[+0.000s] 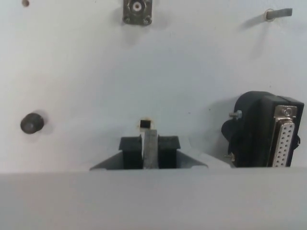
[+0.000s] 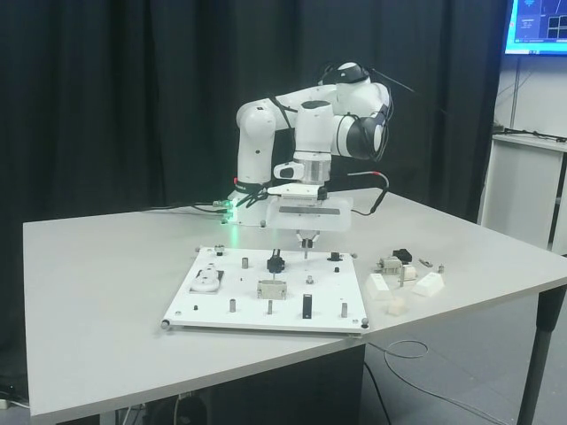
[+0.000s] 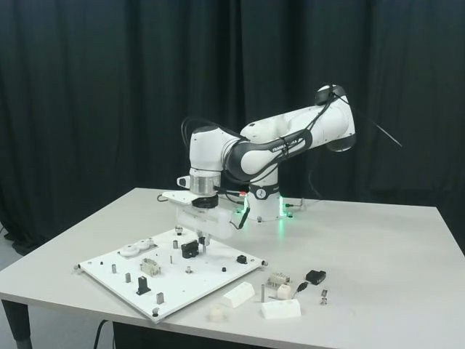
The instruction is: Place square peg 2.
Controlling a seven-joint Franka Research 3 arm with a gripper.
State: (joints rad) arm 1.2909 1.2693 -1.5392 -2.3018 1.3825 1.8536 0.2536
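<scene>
Wrist view: we record the pincer with black rubbery pads clamped on square peg 2, a slim grey metal bar hanging just above a small square hole in the smooth white board. Beside the pincer, a black multi-pin connector.

First room view: we note the white arm bent over, pincer pointing straight down at the board.

Second room view: same downward pose; pincer over the board on the grey bench.
</scene>
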